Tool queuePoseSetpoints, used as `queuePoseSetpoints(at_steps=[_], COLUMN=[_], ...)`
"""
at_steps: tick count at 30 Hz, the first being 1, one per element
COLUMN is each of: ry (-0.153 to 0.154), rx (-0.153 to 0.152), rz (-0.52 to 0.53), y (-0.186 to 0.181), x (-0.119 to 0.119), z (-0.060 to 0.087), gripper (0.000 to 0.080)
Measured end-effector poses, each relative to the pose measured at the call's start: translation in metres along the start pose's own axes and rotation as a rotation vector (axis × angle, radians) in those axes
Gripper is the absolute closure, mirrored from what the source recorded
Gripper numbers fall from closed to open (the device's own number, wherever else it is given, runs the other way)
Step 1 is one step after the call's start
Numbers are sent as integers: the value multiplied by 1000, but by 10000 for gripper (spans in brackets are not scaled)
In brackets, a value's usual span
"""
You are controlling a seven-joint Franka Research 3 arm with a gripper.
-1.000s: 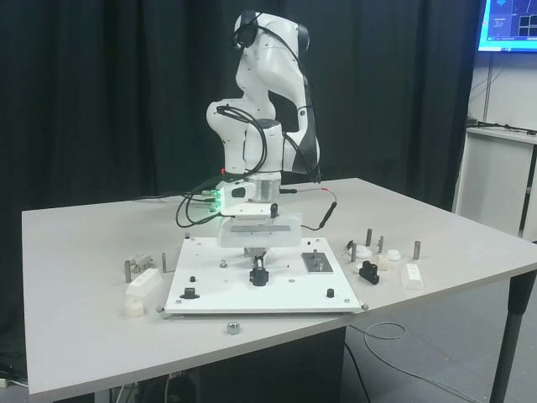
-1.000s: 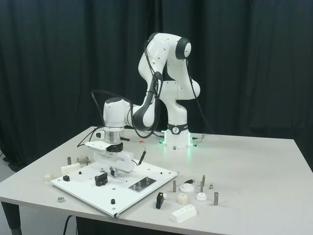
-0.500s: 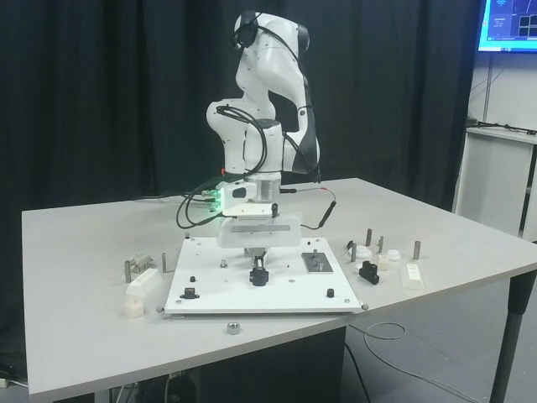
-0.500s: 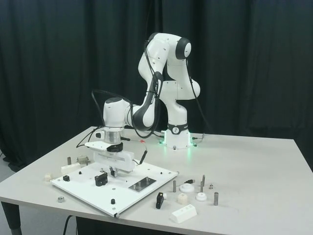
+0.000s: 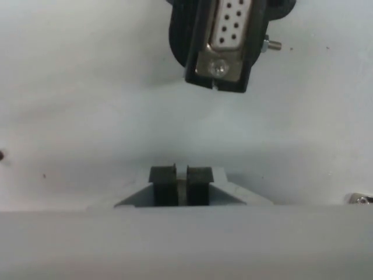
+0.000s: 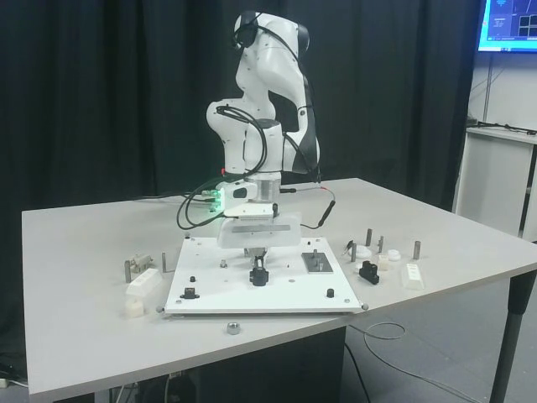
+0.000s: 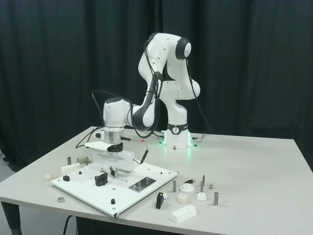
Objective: Remove square peg 1.
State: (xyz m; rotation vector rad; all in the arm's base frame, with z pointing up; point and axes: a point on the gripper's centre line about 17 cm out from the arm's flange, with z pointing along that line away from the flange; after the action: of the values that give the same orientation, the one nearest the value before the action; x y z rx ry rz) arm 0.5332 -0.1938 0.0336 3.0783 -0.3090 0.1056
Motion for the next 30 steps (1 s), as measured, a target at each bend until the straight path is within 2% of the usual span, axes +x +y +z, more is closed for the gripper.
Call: queuePoseSetpoints(at_steps=[30], ry=[-2], rx=[1], rz=[-53], y=[0], x=[0], z=[0], gripper=[771])
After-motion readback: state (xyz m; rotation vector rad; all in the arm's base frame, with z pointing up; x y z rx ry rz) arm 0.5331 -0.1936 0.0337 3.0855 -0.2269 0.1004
